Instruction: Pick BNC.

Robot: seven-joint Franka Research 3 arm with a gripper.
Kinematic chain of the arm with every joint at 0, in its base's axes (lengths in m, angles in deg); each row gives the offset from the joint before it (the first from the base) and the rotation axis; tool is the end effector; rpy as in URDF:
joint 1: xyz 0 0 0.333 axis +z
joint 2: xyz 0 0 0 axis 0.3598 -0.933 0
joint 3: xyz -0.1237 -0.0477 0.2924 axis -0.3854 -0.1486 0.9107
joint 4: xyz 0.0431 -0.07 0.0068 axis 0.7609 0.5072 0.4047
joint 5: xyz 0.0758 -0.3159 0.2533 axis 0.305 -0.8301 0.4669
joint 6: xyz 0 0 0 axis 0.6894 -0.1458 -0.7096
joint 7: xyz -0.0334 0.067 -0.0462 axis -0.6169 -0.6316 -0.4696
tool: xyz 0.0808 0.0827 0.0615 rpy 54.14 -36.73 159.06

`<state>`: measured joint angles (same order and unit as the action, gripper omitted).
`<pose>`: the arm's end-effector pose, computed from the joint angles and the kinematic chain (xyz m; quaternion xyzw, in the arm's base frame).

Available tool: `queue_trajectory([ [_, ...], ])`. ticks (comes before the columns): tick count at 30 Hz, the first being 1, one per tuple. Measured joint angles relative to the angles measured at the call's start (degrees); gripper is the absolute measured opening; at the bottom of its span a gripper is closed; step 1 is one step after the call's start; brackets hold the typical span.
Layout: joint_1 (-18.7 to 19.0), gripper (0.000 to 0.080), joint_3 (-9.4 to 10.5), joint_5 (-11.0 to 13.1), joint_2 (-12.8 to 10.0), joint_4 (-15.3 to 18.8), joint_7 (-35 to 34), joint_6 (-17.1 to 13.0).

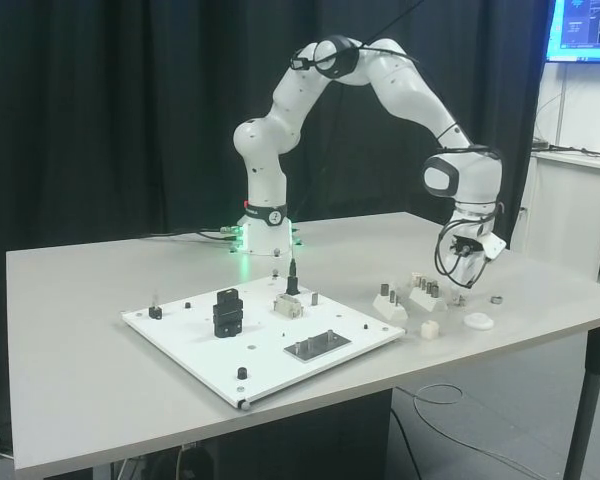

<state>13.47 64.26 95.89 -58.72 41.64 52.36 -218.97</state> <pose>0.6056 0.2365 0.1658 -0.9902 0.1357 0.0331 0.0075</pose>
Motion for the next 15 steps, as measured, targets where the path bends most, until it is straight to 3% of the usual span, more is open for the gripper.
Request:
queue_trajectory([
  [15, -0.3, 0.0800, 0.00, 0.0, -1.7, -1.1, 1.8, -0.6],
])
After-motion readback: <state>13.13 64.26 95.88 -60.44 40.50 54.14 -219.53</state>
